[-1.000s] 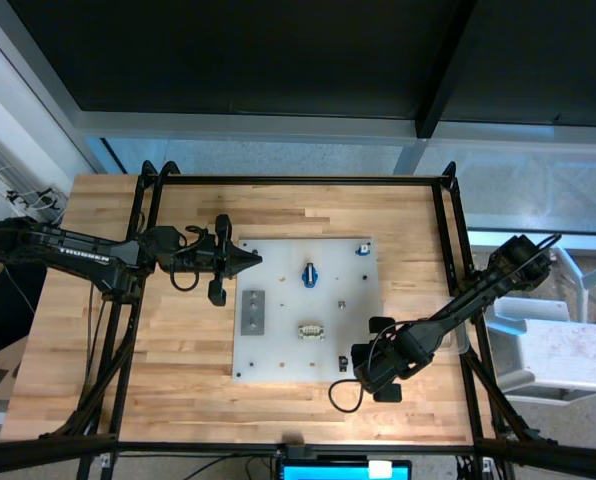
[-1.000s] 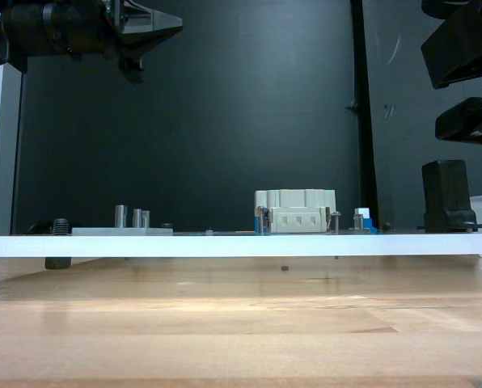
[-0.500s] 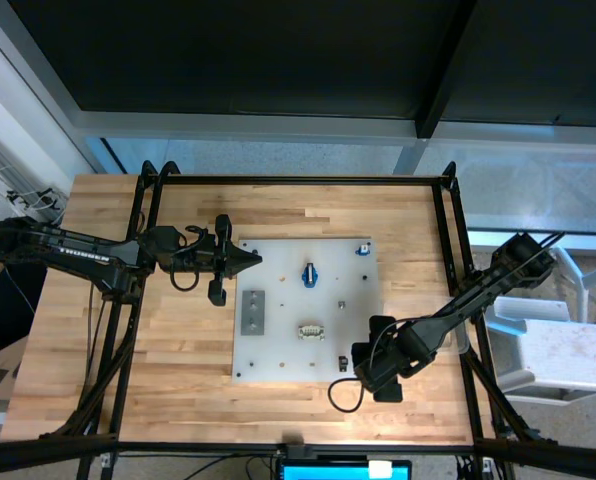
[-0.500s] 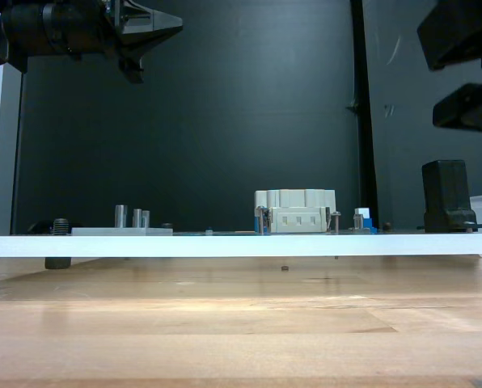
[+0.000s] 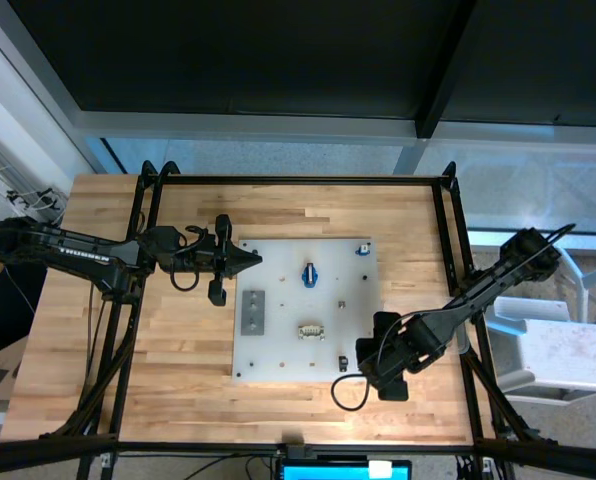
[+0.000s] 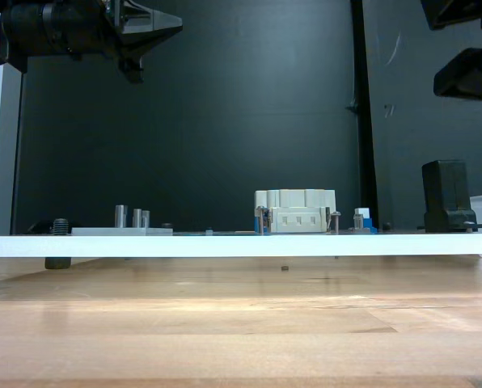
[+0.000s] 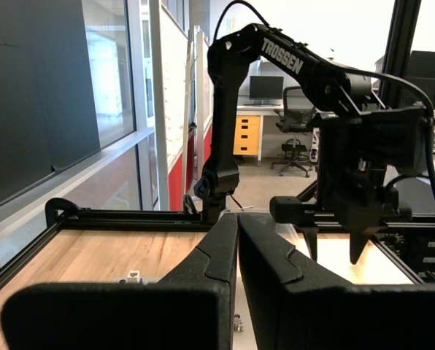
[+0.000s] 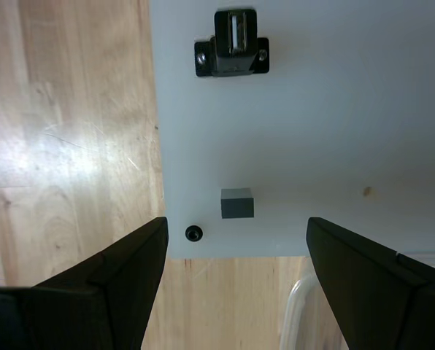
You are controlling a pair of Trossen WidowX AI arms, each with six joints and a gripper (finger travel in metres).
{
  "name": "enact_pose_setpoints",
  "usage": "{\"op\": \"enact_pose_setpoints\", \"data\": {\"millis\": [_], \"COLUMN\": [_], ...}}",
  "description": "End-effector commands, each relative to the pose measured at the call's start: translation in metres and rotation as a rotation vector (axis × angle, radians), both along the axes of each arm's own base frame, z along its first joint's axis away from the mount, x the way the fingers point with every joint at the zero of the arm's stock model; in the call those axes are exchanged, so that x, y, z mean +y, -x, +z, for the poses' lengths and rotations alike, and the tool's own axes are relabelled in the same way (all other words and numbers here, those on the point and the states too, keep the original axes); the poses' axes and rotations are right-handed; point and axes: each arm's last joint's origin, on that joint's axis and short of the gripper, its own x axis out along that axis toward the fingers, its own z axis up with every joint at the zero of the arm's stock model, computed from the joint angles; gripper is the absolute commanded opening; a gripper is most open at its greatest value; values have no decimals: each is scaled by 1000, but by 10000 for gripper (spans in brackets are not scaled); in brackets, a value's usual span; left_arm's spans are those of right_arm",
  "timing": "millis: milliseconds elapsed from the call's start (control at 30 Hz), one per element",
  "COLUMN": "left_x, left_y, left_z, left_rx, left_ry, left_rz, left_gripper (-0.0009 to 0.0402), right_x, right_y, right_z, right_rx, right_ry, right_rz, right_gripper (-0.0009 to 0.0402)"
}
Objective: Pick the 16mm bar and place in it's hole on the taskboard
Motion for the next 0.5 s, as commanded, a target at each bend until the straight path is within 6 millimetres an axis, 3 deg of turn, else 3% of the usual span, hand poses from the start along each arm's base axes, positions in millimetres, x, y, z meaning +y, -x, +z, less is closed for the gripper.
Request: {"op": "enact_pose_setpoints", "data": {"millis": [33, 500], "left_x": [0, 0], "left_y": [0, 0], "left_z": [0, 0], "left_rx": [-1, 0], "left_ry": [0, 0], "left_rz": [0, 0], "left_gripper": [0, 0], "right_x": [-1, -5], "right_y": [1, 7], "right_z": [4, 13], "right_rx": [-6, -22], "right_ry": [-15, -23], "right_rz": [1, 4], "right_gripper": [273, 271]}}
